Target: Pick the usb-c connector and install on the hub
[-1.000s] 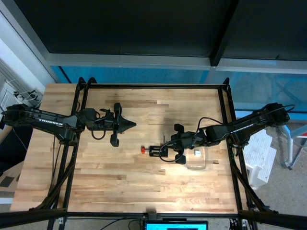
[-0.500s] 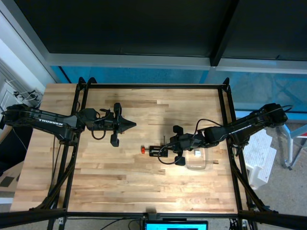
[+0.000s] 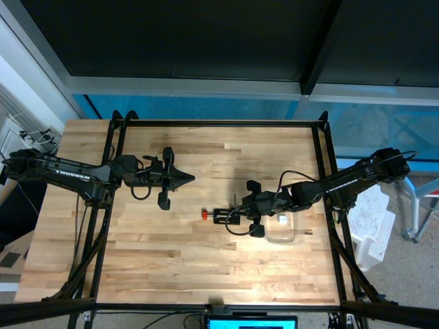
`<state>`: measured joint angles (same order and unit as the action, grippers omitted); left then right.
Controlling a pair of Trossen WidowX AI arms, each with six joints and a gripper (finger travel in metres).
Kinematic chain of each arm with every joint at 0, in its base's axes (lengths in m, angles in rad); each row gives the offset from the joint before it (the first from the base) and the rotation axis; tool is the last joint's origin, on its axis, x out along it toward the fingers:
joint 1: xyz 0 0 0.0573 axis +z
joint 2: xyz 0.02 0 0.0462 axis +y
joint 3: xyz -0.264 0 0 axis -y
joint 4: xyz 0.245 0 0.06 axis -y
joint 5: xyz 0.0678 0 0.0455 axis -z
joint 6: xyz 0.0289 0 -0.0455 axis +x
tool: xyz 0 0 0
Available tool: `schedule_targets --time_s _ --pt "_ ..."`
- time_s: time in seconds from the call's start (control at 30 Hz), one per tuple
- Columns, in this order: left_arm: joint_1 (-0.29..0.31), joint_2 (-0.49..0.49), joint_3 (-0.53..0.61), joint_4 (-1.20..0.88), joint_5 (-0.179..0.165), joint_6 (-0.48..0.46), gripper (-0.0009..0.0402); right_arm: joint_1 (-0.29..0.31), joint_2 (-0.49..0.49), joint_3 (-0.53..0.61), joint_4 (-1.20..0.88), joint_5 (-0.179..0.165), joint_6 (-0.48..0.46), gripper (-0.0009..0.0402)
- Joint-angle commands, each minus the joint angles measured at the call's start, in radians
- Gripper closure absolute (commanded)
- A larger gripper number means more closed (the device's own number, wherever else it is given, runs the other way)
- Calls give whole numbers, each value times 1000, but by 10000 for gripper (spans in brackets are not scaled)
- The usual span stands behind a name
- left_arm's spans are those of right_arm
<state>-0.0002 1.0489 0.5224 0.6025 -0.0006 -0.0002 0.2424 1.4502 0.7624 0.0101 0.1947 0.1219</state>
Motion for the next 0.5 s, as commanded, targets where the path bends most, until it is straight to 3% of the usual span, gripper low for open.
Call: schedule_targets --time_s 0.03,0.37,0.5 --pt "0 0 0 0 0 0 393 -1 0 -8 3 -3 3 393" --pt "0 0 0 0 0 0 393 -10 0 -9 3 -9 -27 393" --pt "0 0 0 0 0 0 393 -11 0 -9 2 -31 -28 393"
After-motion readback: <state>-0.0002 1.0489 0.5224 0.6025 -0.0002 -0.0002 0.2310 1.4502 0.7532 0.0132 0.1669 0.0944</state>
